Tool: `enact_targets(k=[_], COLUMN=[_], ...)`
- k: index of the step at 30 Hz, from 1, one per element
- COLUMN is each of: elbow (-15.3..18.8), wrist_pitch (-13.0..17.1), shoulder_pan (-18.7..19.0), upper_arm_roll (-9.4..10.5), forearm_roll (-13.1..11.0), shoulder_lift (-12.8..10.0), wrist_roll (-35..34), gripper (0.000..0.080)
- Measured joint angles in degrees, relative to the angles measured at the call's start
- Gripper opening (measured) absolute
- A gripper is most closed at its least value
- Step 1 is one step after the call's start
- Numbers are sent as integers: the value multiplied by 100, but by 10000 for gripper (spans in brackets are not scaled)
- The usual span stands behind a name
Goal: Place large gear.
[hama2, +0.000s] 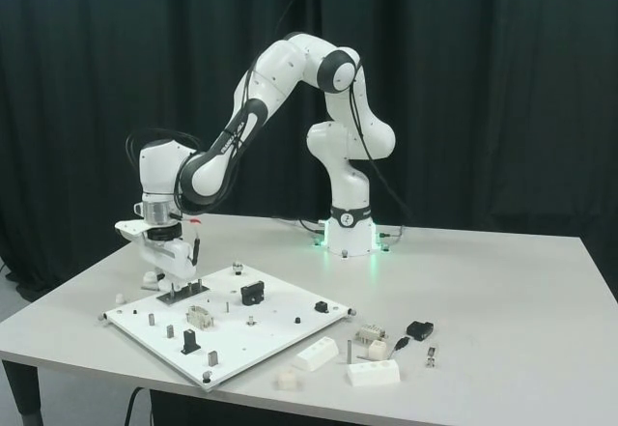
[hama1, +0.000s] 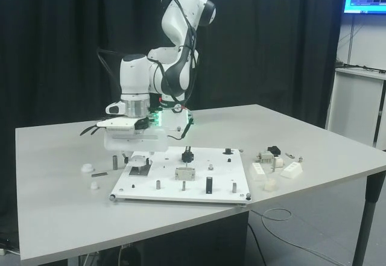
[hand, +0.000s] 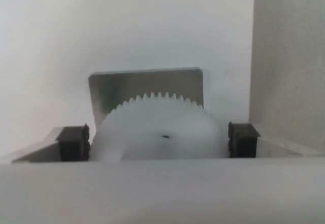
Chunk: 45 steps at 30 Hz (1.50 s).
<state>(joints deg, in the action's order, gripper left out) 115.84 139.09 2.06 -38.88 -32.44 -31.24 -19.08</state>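
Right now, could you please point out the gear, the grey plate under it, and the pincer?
gear (hand: 160, 132): wrist view, on its white face.
grey plate (hand: 144, 84): wrist view, on its bare part beyond the teeth.
pincer (hand: 158, 141): wrist view, midway between fingertips.

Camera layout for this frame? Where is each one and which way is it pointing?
Wrist view: on the arm's wrist, looking past both black fingertips of the tool at the white large gear and a grey plate.
First room view: off the table's edge, facing the white board; arm behind it.
Second room view: off another side, whole arm down to its base.
Both room views share board, arm, loose white blocks.
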Motion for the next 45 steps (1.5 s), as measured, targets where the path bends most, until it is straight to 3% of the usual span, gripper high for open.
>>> enact_targets(k=[18, 37, 45], elbow=[19, 37, 37], wrist_pitch=[-167, -173, 12], shoulder_pan=[8, 32, 33], upper_arm_roll=[-12, -15, -36], forearm_roll=[207, 244, 245], shoulder_lift=[243, 307, 307], wrist_roll=[-107, -109, -109], gripper=[596, 596, 596])
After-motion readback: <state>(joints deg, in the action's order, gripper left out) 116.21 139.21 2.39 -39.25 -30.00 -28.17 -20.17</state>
